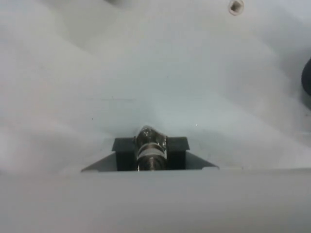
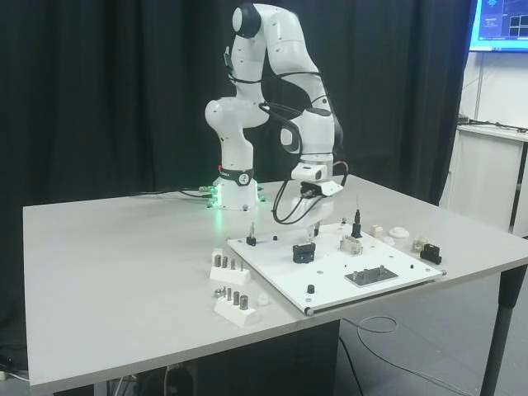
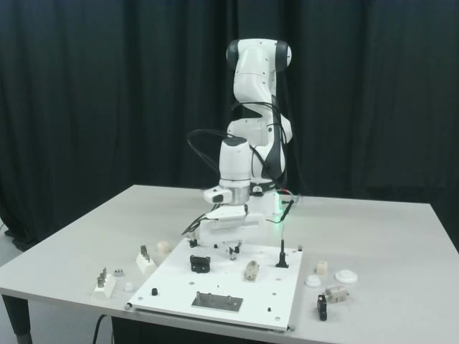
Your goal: Insert BNC.
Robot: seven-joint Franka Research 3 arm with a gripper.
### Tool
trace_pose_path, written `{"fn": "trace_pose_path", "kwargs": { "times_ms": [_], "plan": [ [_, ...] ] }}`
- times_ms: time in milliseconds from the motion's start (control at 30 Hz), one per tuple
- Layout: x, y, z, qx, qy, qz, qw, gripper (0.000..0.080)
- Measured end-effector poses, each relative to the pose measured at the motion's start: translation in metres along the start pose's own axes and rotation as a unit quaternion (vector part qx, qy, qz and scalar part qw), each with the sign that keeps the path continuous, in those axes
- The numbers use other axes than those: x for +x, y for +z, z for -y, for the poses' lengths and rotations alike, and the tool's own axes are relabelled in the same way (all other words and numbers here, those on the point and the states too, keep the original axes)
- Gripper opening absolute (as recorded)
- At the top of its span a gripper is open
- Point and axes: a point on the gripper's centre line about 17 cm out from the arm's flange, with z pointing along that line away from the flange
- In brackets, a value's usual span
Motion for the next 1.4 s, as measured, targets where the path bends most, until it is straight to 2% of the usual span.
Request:
{"fn": "trace_pose_path", "kwargs": {
  "times_ms": [367,567,800,867,1167,1400],
  "plan": [
    [-0.0002,0.0000,0.0009,0.001,-0.079,0.001,0.9969,0.0125],
    [-0.0004,0.0000,0.0014,0.002,-0.128,0.001,0.9918,0.0125],
    [-0.0010,-0.0002,0.0020,0.003,-0.187,0.002,0.9823,0.0125],
    [-0.0012,-0.0003,0.0019,0.004,-0.189,0.002,0.9820,0.0125],
    [-0.0012,-0.0004,0.0016,0.015,-0.147,-0.010,0.9890,0.0125],
    [-0.0010,-0.0003,0.0020,0.015,-0.164,-0.010,0.9863,0.0125]
  ]
}}
